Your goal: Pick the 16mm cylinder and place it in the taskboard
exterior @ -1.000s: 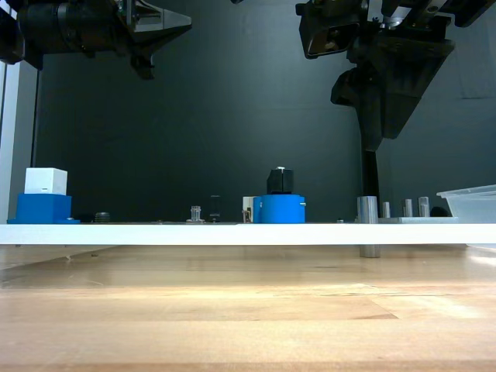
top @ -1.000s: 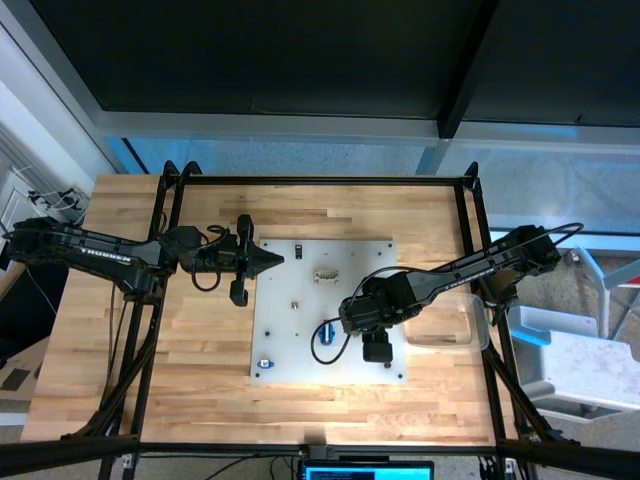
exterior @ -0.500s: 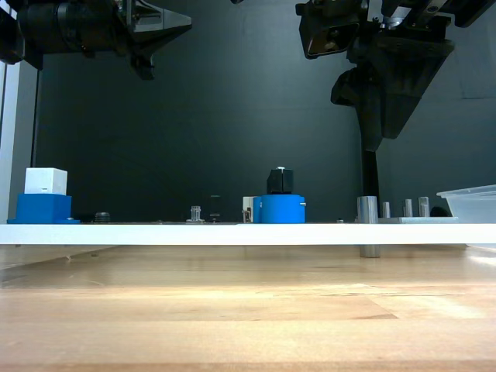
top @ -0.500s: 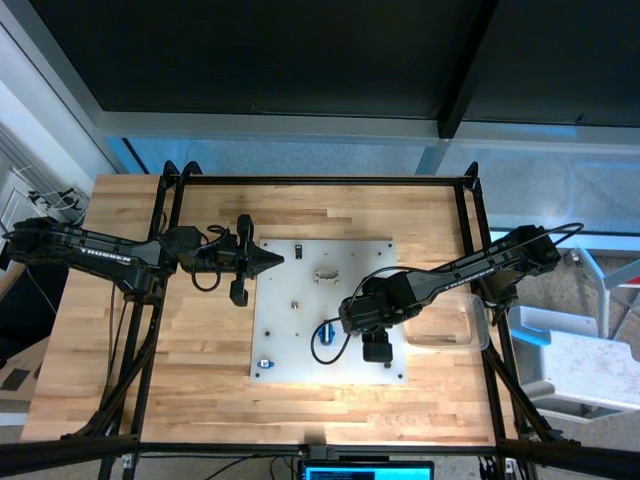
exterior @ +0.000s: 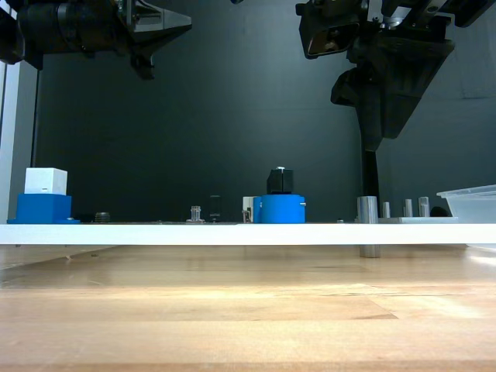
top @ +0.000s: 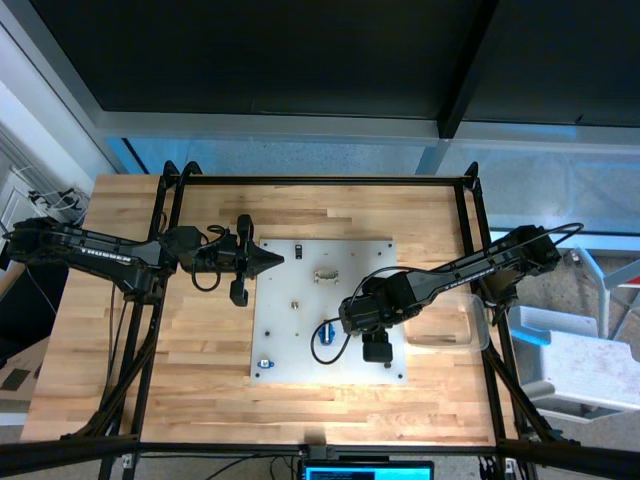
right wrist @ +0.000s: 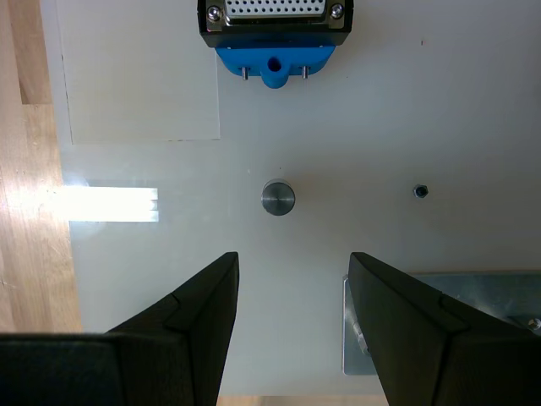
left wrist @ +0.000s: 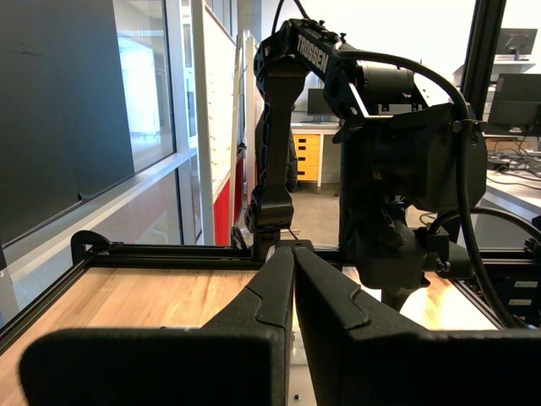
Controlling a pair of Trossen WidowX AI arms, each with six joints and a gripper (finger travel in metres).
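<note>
The 16mm cylinder (right wrist: 278,198) is a short silver pin standing upright in a hole of the white taskboard (right wrist: 127,76), and in the low view the cylinder (exterior: 367,209) pokes out under the board edge (exterior: 155,232). My right gripper (right wrist: 292,258) hangs open straight above it, holding nothing, well clear of the board (exterior: 370,143). From above, the right gripper (top: 366,320) covers the cylinder over the taskboard (top: 300,340). My left gripper (top: 278,258) is shut and empty, raised at the board's left edge (exterior: 184,25), fingers pressed together (left wrist: 293,254).
A blue fitting (right wrist: 272,63) with a dark connector sits at the board's centre (exterior: 279,208). A grey metal block (right wrist: 456,313) with small pegs lies beside the cylinder. A clear plastic bin (top: 445,330) stands right of the board. A blue block with a white cube (exterior: 44,198) sits at the near-left corner.
</note>
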